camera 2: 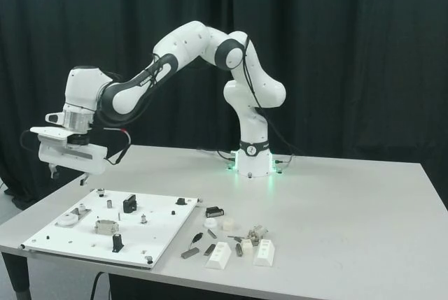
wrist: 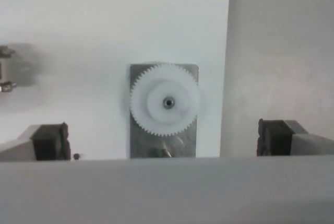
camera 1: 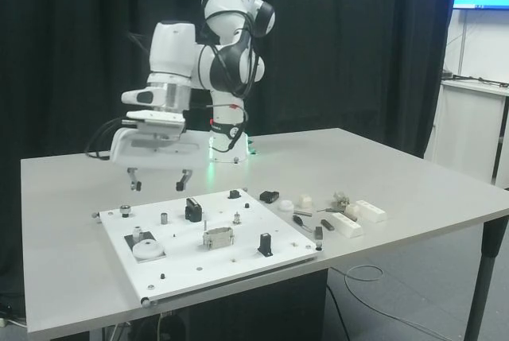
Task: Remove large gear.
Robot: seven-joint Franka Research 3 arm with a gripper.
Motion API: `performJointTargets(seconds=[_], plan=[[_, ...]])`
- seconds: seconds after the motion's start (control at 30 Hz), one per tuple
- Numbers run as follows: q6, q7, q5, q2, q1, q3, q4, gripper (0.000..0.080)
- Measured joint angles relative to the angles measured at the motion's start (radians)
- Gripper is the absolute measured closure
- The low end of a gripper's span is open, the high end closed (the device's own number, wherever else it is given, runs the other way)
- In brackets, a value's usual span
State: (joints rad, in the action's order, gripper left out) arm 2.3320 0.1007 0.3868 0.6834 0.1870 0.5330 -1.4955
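The large white gear (wrist: 166, 101) sits flat on a small grey plate (wrist: 163, 145) near the edge of the white board (wrist: 104, 25). In the wrist view it lies between my two black fingertips (wrist: 49, 141), and my gripper (wrist: 162, 139) is open with nothing in it. In the first room view the gripper (camera 1: 159, 182) hangs well above the gear (camera 1: 148, 249), at the near left part of the board (camera 1: 191, 269). The second room view shows the same: gripper (camera 2: 68, 175) above the gear (camera 2: 67, 220), apart from it.
The board (camera 2: 161, 230) carries black blocks (camera 1: 192, 211), short pegs and a grey connector (camera 1: 216, 238). To its right on the grey table lie loose parts: white blocks (camera 1: 359, 215), a black piece (camera 1: 269, 196) and small metal bits. The arm's base (camera 2: 253, 163) stands behind.
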Motion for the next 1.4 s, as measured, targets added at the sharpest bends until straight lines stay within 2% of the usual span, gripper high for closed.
performJointTargets(seconds=[0.3, 0.83, 1.13, 1.4], plan=[[-0.061, 0.006, 0.04, 0.067, 0.038, 0.0, 0.068, 0.0003], [-0.162, 0.001, 0.079, 0.197, 0.093, 0.0, 0.218, 0.0003], [-0.212, -0.026, 0.123, 0.25, 0.114, 0.0, 0.289, 0.0003], [-0.246, -0.048, 0.142, 0.289, 0.132, 0.0, 0.343, 0.0003]])
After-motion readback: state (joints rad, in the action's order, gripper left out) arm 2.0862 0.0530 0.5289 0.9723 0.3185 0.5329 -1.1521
